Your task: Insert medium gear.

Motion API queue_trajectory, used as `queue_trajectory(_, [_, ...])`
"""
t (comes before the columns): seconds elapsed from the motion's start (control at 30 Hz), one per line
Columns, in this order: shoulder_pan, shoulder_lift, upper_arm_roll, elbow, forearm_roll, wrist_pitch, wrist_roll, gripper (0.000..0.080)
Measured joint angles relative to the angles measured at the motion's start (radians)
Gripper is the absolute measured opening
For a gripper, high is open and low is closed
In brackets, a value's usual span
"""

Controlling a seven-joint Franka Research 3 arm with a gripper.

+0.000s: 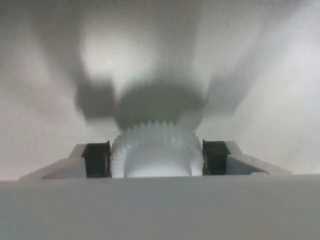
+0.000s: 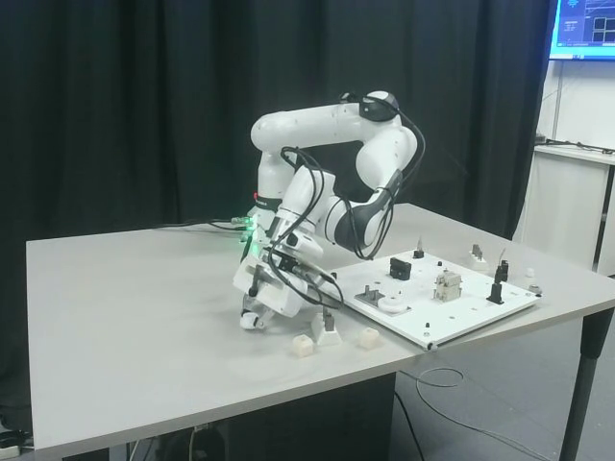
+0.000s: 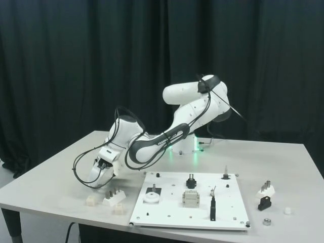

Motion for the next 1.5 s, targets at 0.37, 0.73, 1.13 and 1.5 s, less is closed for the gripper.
queue_trajectory(0.37, [0.004,0.005,-0.016,0.0,-0.003,-0.002,0.008,0.0396])
queue_trajectory(0.73, [0.008,0.008,-0.027,0.0,-0.006,-0.006,0.008,0.0396])
queue_trajectory(1.13, [0.014,0.013,-0.044,0.0,-0.016,-0.015,0.018,0.0395])
queue_trajectory(1.5, [0.024,0.023,-0.067,0.004,-0.023,-0.026,0.045,0.0394])
